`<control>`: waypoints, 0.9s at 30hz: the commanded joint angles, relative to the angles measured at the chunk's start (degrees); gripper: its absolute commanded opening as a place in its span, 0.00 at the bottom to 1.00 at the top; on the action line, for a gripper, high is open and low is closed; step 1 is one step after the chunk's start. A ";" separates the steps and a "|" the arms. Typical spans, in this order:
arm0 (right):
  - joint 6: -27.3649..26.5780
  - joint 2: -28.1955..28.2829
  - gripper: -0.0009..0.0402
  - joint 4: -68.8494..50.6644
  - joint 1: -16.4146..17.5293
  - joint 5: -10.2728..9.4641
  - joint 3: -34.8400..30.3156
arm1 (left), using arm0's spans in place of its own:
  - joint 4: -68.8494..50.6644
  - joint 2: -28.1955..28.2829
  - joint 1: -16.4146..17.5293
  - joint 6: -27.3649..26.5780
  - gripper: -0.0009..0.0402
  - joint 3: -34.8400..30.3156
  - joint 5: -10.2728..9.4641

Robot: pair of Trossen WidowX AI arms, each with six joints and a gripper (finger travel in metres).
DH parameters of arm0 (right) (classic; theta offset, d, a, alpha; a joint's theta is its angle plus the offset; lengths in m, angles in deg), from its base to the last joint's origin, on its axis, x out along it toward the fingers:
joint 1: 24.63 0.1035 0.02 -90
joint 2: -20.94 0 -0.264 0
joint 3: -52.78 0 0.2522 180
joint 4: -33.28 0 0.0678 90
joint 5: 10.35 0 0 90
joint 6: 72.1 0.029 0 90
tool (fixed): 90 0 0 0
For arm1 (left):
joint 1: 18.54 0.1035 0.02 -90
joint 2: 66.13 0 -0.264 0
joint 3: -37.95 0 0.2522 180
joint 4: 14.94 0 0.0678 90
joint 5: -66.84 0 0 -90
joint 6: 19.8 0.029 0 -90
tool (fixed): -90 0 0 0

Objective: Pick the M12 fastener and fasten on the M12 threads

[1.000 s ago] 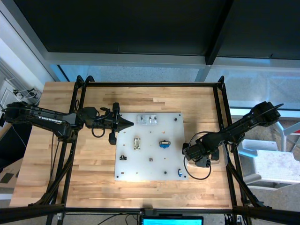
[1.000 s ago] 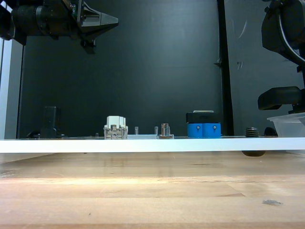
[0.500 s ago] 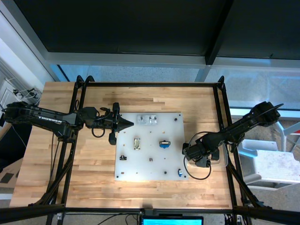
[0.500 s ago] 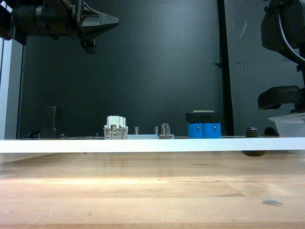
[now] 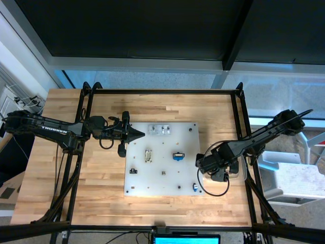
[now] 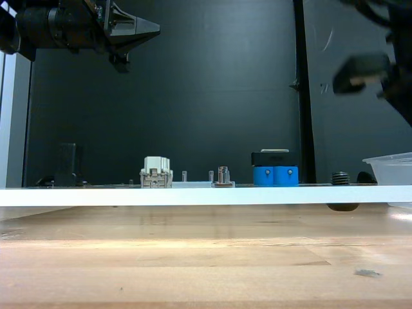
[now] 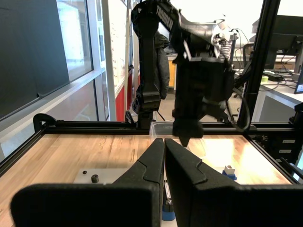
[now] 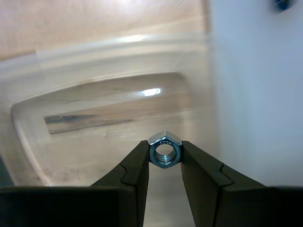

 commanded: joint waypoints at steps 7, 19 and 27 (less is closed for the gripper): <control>-1.81 3.80 0.15 -4.33 -0.31 0.20 -10.51 | 0.02 0.00 0.00 0.00 0.02 0.00 0.00; -1.88 16.85 0.15 -5.57 -0.31 0.31 -23.91 | 0.00 0.00 0.02 0.00 0.02 0.00 0.00; -2.21 22.93 0.15 -5.68 -0.15 0.55 -30.49 | 0.00 0.00 0.00 0.00 0.02 0.00 0.00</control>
